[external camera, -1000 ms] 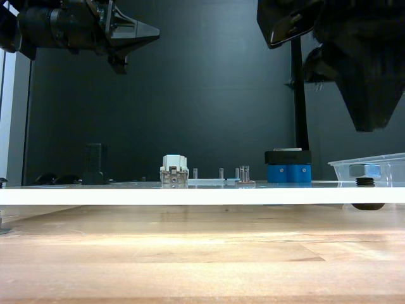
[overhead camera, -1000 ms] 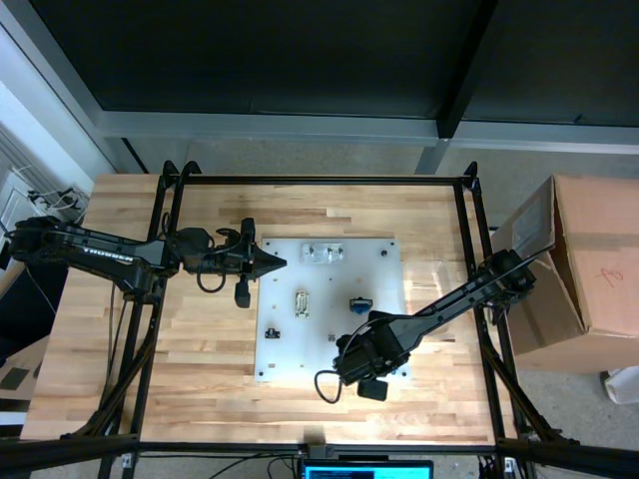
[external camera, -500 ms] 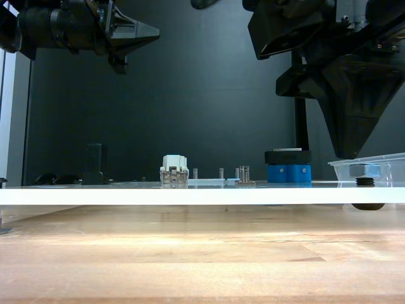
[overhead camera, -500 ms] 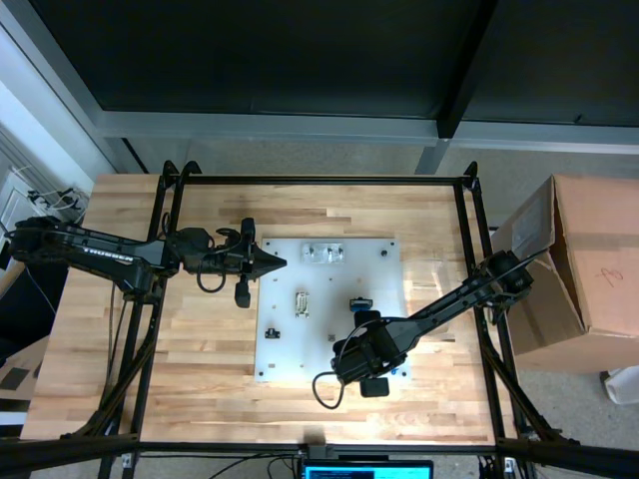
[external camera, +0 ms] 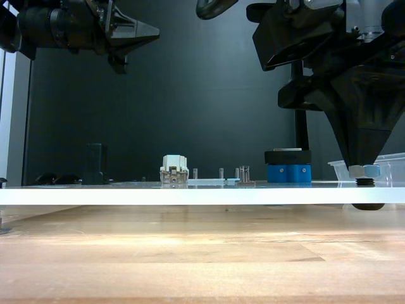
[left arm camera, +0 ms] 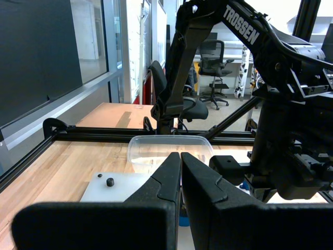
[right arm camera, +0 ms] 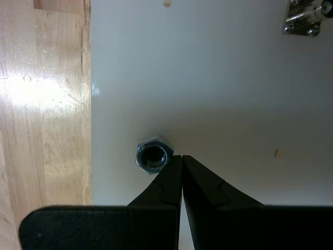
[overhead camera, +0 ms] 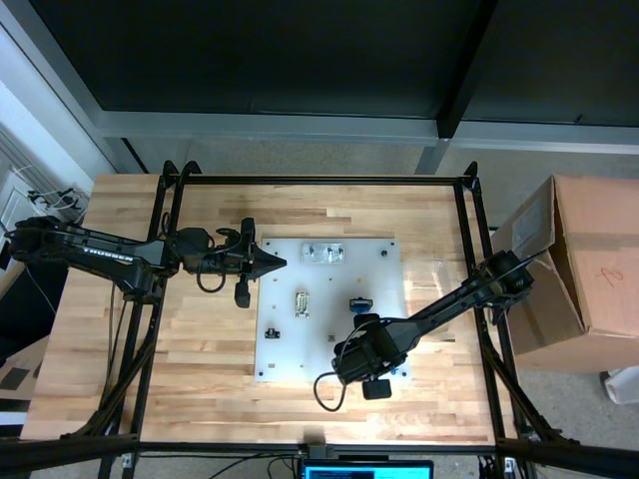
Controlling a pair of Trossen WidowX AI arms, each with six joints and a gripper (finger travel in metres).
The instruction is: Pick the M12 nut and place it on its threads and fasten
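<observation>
The silver M12 nut (right arm camera: 154,154) sits on top of its black ribbed stud (external camera: 364,182) near the white board's (right arm camera: 218,78) near right edge. Ribs still show under the nut (external camera: 364,171). My right gripper (right arm camera: 182,159) points straight down, shut, with its fingertips together right beside the nut and nothing between them. In the low view the right gripper (external camera: 361,166) reaches down to the nut's top. The arm hides the nut in the high view, where the right gripper (overhead camera: 371,367) is over the board's near right edge. My left gripper (overhead camera: 280,262) hovers shut, high over the board's far left edge, and holds nothing.
A clear tray (external camera: 392,166) stands behind the stud. A blue and black block (external camera: 288,168), a white connector (external camera: 174,172) and small silver posts (external camera: 243,172) stand mid-board. A cardboard box (overhead camera: 589,269) is beyond the table's right edge.
My right gripper has come down and shifted slightly left until its shut tips are at the nut. The nut stayed on the stud. The left arm has not moved.
</observation>
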